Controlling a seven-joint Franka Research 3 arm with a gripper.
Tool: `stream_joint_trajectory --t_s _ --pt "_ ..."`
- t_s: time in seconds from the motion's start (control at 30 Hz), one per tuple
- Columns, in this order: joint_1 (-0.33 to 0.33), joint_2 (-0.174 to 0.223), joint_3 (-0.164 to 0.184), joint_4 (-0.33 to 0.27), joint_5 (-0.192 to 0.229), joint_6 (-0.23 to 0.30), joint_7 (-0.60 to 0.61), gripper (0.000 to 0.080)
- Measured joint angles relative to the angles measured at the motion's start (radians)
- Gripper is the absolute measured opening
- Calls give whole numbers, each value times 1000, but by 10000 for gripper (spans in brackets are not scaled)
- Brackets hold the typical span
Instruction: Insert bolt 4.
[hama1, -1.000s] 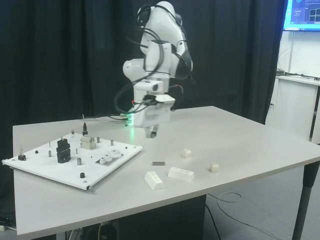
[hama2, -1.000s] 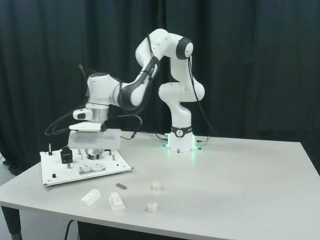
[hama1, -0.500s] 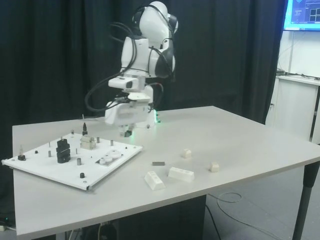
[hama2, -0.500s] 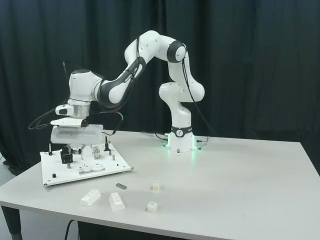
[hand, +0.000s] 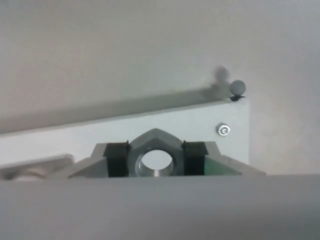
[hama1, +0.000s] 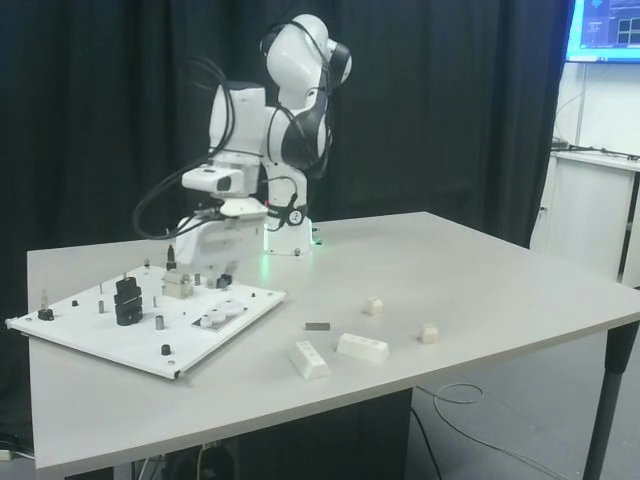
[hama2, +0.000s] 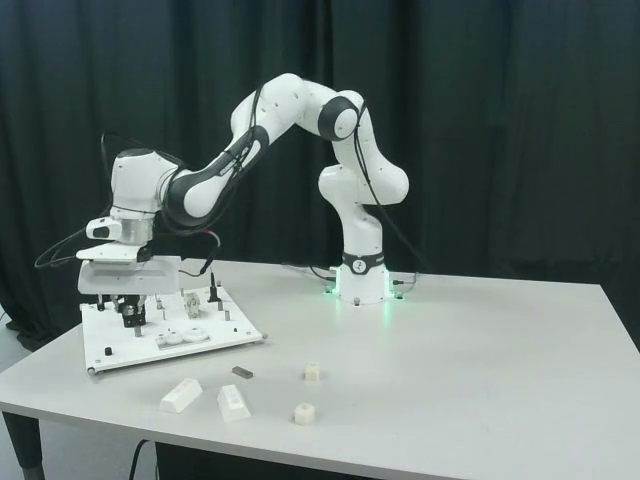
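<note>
**Wrist view:** The gripper (hand: 155, 161) is pinching a grey hex part (hand: 155, 150) with a threaded bore. One black pad (hand: 116, 159) presses each of two opposite flats. This hex part is the only piece in the grasp, and whether it is bolt 4 itself cannot be told. It hangs over the white board (hand: 190, 122), close to one corner of it. That corner carries a small screw (hand: 223, 130), and a round black foot (hand: 237, 88) sticks out just past it. Beyond the board's edge lies the grey table (hand: 150, 45).

**First room view:** The white arm (hama1: 290, 110) reaches from its base at the table's far edge out over the board (hama1: 120, 345), which sits at the table's left end. The gripper (hama1: 222, 280) points down above the board's far edge, near the corner closest to the base. The held part is too small to make out here. A black fixture (hama1: 126, 300) stands mid-board. Off the board, near the table's front edge, lie two long white blocks (hama1: 308, 360), two small cubes (hama1: 373, 306) and a flat dark strip (hama1: 317, 326).

**Second room view:** The gripper (hama2: 128, 308) hangs low over the board's back edge, towards its left corner, just beside the black fixture (hama2: 131, 314). The blocks (hama2: 181, 394) rest near the table's front edge, apart from the board (hama2: 110, 350).
</note>
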Motion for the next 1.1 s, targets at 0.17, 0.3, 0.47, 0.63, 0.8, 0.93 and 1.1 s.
stream_joint_trajectory --t_s 0.17,0.3,0.47,0.63,0.8,0.93,1.1 --pt "-34 54 2 53 14 -13 -43 226" --pt "-68 95 5 96 31 -19 -84 226" --pt "-119 139 12 150 52 -38 -129 226" --pt "-171 174 23 203 90 -65 -188 226" --pt "-206 206 27 249 132 -96 -242 226" --pt "-224 230 27 280 157 -119 -276 226" --pt "-235 257 27 305 186 -138 -289 226"
